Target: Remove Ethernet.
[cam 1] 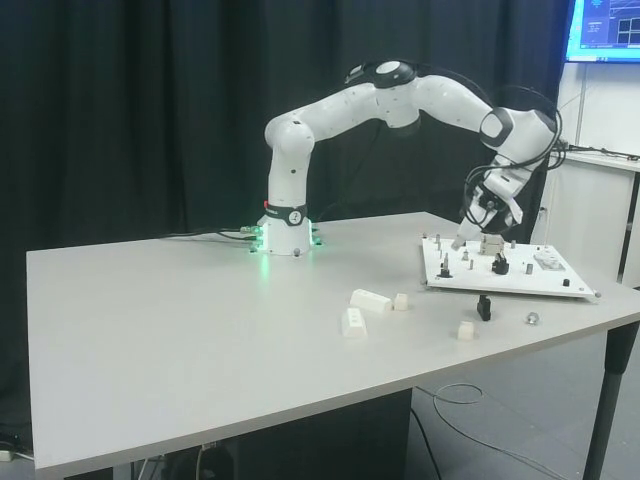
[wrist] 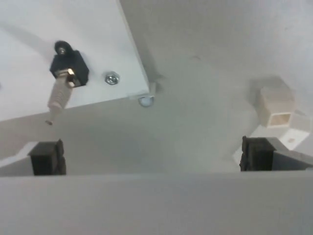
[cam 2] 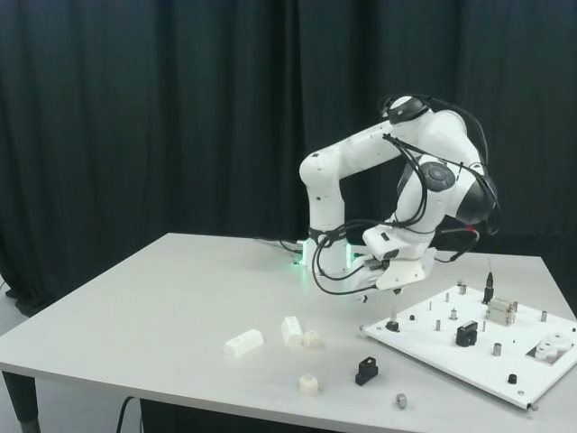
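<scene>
End effector point(wrist: 151, 155) fingers wide apart, empty; Ethernet plug point(wrist: 58, 95) in black socket point(wrist: 70, 66) beyond, apart

I am not finding any text, label, brand or number that I can read in any view. The monitor point(cam 1: 606, 28) at the edge of the first room view is showing small lines, but I am unable to make them out.
</scene>
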Robot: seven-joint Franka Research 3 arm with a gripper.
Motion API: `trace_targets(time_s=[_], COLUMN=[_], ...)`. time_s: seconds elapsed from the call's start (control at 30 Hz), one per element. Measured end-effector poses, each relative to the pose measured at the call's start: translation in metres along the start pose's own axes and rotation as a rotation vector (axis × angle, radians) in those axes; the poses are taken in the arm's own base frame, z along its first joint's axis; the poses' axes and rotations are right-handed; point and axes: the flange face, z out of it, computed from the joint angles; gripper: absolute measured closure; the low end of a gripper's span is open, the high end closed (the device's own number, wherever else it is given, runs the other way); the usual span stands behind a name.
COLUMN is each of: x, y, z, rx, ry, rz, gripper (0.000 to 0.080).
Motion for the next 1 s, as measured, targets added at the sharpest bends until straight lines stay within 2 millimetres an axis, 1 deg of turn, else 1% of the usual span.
trace_targets(time_s=[0.2, 0.37, 0.7, 1.0], x=[-0.009, -0.015, -0.026, -0.041], y=[0.006, 0.008, 0.015, 0.015], z=[0.002, 0.004, 0.005, 0.012], rx=[0.011, 0.028, 0.076, 0.114], ry=[0.047, 0.075, 0.143, 0.205], rz=[-0.028, -0.09, -0.119, -0.136], gripper=[0.0003, 0.0003, 0.0003, 0.0003])
